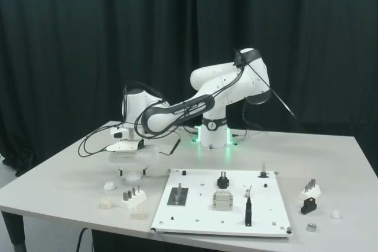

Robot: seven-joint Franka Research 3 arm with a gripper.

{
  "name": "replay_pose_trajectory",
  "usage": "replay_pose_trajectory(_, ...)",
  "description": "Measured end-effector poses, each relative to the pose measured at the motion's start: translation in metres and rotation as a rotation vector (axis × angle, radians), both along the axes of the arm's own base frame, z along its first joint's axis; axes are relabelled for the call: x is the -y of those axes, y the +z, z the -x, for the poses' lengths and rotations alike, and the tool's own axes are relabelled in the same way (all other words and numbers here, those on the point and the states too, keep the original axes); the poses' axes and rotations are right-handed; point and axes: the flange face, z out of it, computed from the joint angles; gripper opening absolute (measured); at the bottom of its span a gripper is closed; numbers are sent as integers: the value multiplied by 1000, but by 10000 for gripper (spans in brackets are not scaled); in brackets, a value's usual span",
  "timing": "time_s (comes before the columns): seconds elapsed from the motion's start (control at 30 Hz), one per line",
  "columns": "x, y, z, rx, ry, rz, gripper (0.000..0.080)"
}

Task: Pick large gear.

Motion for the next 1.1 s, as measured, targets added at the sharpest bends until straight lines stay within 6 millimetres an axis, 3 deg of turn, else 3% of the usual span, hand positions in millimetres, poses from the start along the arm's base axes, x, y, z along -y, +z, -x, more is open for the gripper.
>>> replay_pose_trajectory(1.1,-1,-10,-4,4,42,1,800)
